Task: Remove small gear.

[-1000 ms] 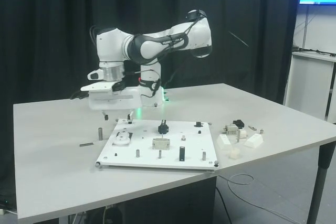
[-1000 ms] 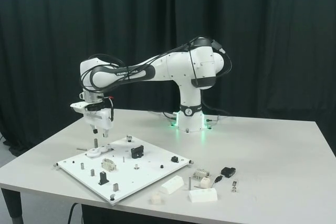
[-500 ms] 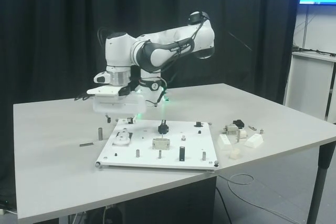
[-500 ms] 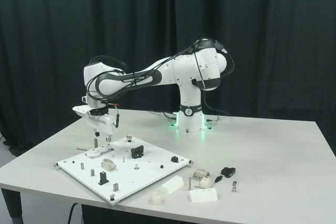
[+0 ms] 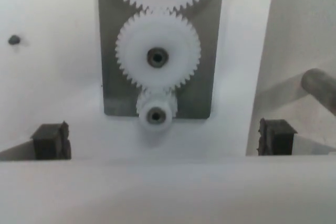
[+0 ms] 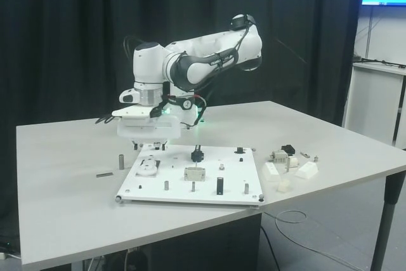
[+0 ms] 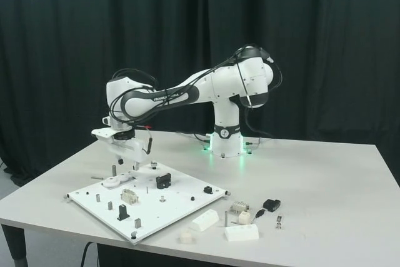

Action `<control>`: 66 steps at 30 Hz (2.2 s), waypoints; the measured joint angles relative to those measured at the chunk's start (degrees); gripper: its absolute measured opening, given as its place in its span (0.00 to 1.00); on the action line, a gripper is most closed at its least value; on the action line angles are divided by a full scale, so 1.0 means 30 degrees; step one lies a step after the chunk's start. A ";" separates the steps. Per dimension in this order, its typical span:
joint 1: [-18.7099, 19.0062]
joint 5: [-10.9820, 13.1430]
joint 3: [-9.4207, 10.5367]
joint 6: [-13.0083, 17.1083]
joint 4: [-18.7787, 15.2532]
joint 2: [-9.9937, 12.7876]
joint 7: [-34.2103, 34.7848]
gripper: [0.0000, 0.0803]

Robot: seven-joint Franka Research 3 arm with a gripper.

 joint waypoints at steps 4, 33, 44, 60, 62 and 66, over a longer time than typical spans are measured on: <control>0.0393 0.0237 0.0031 0.0301 -0.0518 -0.0016 -0.0147 1.00; 0.1332 0.2086 0.1087 0.2370 -0.1767 -0.0020 -0.0252 1.00; 0.1332 0.2242 0.1124 0.2434 -0.1750 -0.0020 0.0057 1.00; 0.1295 0.2302 0.1182 0.2649 -0.1597 -0.0020 0.0343 1.00; 0.1291 0.2302 0.1191 0.2695 -0.1586 -0.0019 0.0343 1.00; 0.1291 0.2302 0.1209 0.2768 -0.1578 -0.0020 0.0344 1.00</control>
